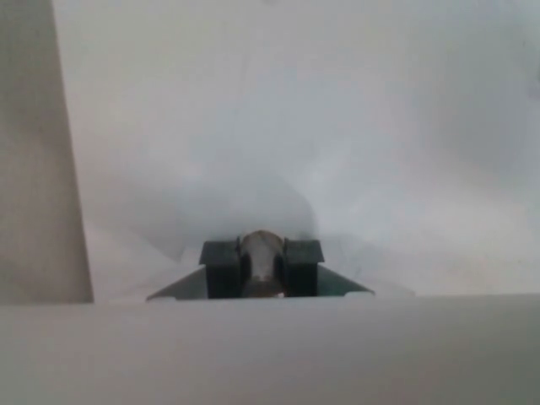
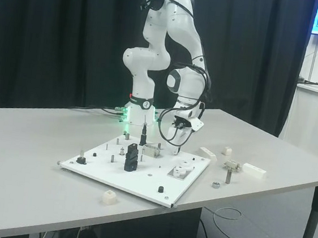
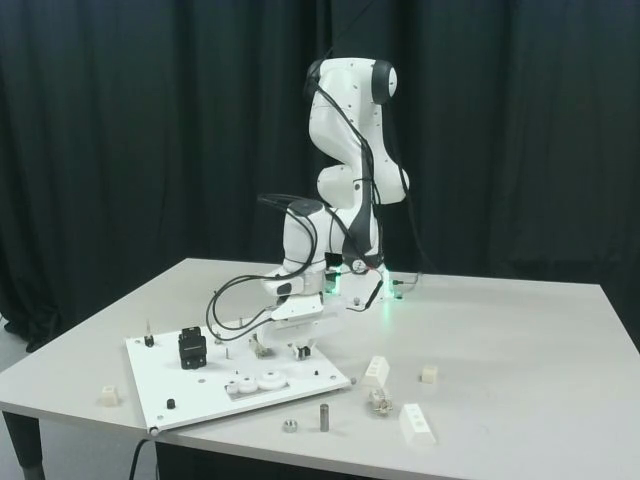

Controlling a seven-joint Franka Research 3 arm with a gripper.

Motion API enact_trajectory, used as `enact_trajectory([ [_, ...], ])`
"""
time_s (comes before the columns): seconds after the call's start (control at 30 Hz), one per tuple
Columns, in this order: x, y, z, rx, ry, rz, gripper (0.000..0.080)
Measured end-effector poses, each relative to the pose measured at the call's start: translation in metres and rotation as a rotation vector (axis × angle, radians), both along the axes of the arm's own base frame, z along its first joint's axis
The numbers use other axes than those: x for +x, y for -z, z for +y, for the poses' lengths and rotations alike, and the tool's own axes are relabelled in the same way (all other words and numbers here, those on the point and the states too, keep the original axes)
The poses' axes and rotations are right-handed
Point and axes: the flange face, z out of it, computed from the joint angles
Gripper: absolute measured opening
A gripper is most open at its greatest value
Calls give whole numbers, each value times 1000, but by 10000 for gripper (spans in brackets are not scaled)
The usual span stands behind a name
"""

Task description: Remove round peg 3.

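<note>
Here the hand (image 1: 262,268) holds the short grey metal round peg (image 1: 261,257) pinched between its black fingertips, low over the white board (image 2: 141,177), where any tilt could jam or drop it.

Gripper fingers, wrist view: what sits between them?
A round peg, clamped between the two black fingers; the wrist view shows it.
</note>
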Motion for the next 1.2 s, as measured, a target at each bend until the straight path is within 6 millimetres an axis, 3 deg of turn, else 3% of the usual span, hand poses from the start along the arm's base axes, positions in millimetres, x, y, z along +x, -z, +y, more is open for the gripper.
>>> enact_trajectory([
  [0.83,2,-5,0,1,-5,14,104],
  [1.2,4,-16,-1,2,-2,29,104],
])
